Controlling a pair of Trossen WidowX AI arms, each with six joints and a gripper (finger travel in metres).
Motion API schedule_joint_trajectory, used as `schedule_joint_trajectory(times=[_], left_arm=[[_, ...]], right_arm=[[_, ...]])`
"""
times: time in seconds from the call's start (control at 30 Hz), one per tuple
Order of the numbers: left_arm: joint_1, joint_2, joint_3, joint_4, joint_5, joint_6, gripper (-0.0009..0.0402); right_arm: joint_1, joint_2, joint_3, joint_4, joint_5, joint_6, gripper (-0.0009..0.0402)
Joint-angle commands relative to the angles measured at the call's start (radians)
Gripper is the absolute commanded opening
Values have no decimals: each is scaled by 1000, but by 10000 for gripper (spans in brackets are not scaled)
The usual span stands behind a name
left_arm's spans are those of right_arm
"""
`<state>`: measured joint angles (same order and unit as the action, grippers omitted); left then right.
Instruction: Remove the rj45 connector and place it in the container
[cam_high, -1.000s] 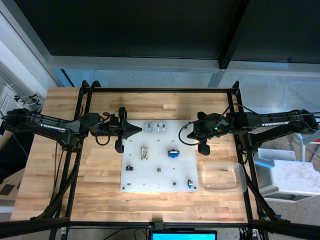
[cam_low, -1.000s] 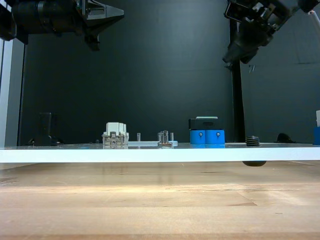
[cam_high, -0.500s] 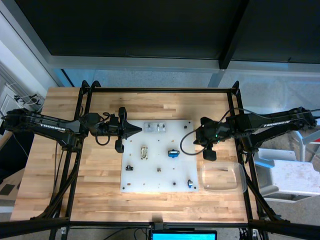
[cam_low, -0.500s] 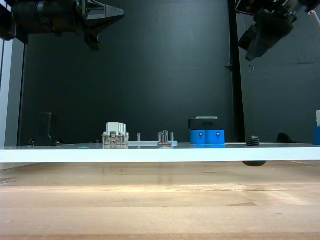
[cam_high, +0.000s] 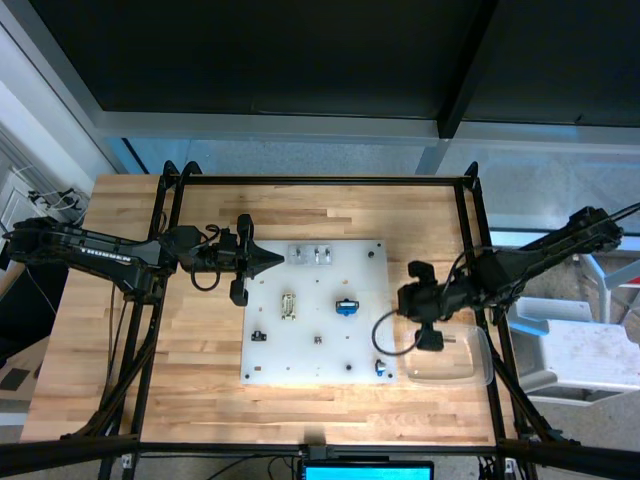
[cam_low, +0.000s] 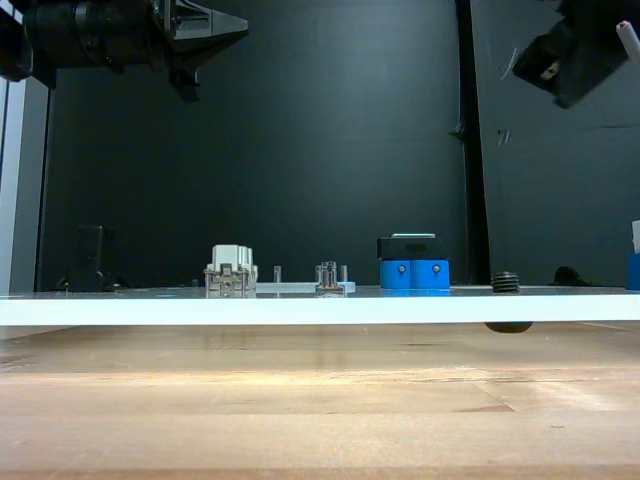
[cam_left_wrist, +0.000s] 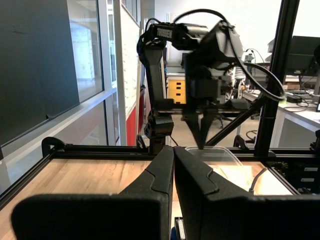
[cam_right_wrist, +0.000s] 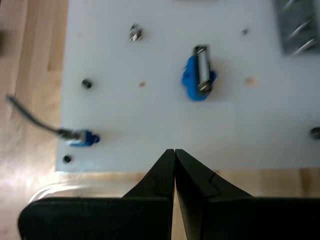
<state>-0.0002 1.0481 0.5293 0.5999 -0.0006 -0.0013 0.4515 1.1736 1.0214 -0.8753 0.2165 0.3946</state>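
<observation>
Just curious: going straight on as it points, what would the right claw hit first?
Probably the edge of the white plastic board, below the right gripper; the left gripper hangs over the opposite edge.

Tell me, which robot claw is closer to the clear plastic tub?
Right. The right gripper hovers over the left edge of the tub, beside the white board. The left gripper hangs over the board's far left corner, across the board from the tub.

wht board (cam_high: 290, 352), clear container (cam_high: 466, 363), blue connector (cam_high: 347, 307)
</observation>
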Motion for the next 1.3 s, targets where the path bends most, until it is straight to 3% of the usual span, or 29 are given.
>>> schedule_joint_trajectory(times=[0.03, 0.6, 0.9, 1.13, 1.3], left_arm=[[0, 0, 0, 0, 0, 0, 0], [0, 1, 0, 0, 0, 0, 0], [0, 1, 0, 0, 0, 0, 0], [0, 1, 0, 0, 0, 0, 0], [0, 0, 0, 0, 0, 0, 0]], right_arm=[[48, 19, -2, 1, 2, 49, 0], [226, 148, 34, 5, 5, 271, 0], [262, 235, 100, -2, 54, 332, 6], [276, 286, 107, -1, 59, 360, 82], [286, 302, 107, 10, 108, 368, 152]])
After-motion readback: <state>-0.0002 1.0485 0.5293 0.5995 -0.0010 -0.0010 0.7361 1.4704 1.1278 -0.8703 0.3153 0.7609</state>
